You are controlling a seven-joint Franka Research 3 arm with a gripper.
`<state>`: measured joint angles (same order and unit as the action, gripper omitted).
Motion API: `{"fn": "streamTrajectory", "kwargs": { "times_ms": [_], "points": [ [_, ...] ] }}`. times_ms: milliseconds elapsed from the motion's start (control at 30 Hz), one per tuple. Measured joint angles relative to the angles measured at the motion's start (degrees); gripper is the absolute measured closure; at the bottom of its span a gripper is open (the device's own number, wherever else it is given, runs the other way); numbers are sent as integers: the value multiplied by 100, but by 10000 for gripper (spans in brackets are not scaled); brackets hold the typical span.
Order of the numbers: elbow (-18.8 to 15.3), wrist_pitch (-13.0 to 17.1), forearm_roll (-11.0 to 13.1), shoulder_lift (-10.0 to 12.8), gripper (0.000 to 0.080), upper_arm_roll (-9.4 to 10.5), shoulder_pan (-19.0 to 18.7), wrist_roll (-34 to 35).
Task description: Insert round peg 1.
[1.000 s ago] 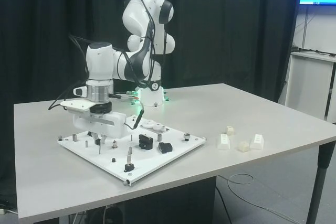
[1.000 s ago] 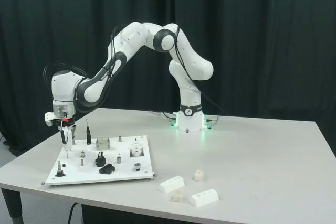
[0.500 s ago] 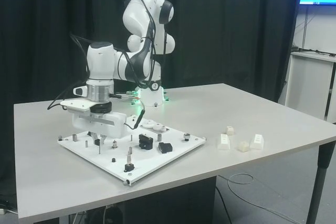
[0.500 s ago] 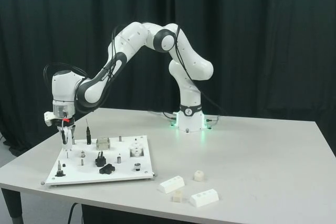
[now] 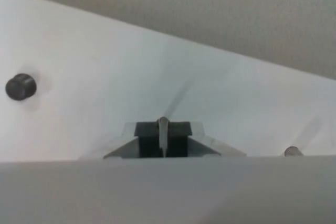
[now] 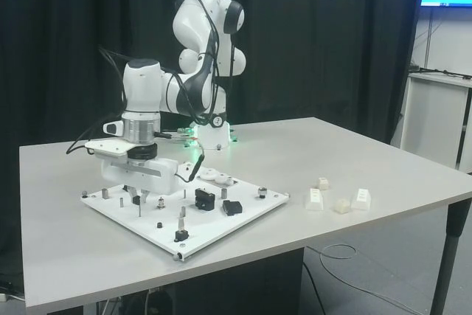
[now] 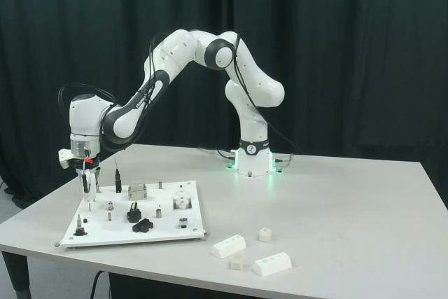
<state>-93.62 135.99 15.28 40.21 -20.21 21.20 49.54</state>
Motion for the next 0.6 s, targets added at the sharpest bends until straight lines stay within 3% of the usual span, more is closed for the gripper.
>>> {"fn": "streamTrajectory", "kwargs": {
  "times_ms": [400, 433, 600],
  "points": [
    [-3, 108, -115, 20, 774, -5, -17, 0],
    [-4, 122, -127, 21, 551, -6, -20, 0],
    [-8, 172, -146, 29, 551, -36, -47, 0]
  ]
}}
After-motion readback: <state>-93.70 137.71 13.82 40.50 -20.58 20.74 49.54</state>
